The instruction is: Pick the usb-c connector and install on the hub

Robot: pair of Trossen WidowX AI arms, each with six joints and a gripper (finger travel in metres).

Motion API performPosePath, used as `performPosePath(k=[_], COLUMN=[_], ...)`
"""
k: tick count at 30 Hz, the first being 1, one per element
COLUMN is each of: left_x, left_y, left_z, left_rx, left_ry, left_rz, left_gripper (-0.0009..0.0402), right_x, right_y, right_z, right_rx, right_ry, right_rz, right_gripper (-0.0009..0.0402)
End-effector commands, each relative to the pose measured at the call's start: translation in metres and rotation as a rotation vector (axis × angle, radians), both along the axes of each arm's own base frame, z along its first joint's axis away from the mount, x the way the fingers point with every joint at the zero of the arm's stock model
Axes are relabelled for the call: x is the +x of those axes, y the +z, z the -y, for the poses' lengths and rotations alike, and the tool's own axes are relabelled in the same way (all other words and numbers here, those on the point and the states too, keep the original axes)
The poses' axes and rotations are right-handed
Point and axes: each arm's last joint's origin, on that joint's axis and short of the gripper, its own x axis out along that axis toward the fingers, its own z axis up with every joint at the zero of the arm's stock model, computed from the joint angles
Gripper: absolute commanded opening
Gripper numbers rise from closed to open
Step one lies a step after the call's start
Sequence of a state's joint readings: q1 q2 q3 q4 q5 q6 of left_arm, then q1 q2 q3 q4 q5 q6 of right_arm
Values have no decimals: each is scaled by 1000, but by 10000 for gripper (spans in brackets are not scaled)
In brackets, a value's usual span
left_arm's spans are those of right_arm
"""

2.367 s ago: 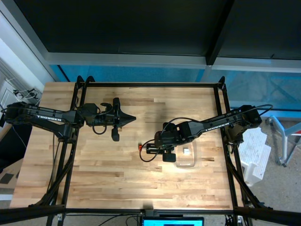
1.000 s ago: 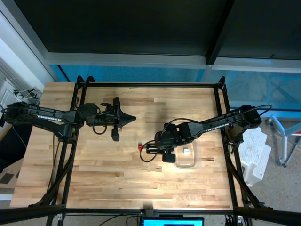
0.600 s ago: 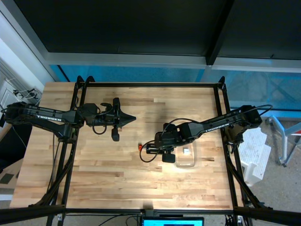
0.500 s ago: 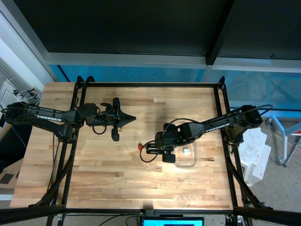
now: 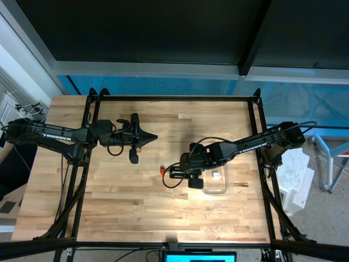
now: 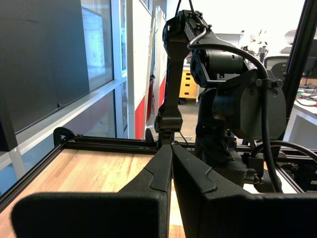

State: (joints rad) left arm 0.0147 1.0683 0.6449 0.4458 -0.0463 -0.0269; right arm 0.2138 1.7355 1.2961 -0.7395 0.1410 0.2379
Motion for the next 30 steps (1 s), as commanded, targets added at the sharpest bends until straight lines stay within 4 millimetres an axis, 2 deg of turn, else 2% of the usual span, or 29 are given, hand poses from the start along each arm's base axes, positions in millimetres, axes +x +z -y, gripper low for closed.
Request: performPosePath(k=[1, 5, 11, 20, 24, 30], left_x=[0, 0, 0, 0, 0, 0], left_y=[0, 0, 0, 0, 0, 0], left_z=[0, 0, 0, 0, 0, 0], left_rx=[0, 0, 0, 0, 0, 0], left_ry=[0, 0, 0, 0, 0, -1], left_rz=[0, 1, 1, 0, 1, 2], left_gripper=[0, 0, 0, 0, 0, 0], right_x=[-1, -2, -2, -17, -25, -31], right_y=[1, 5, 13, 34, 38, 39], right_z=[0, 0, 0, 4, 5, 7], right_rx=[0, 3, 8, 20, 18, 13], right_ry=[4, 3, 3, 4, 3, 3], right_rz=[-1, 11, 39, 84, 77, 61], right_gripper=[5, 29, 96, 183, 197, 193])
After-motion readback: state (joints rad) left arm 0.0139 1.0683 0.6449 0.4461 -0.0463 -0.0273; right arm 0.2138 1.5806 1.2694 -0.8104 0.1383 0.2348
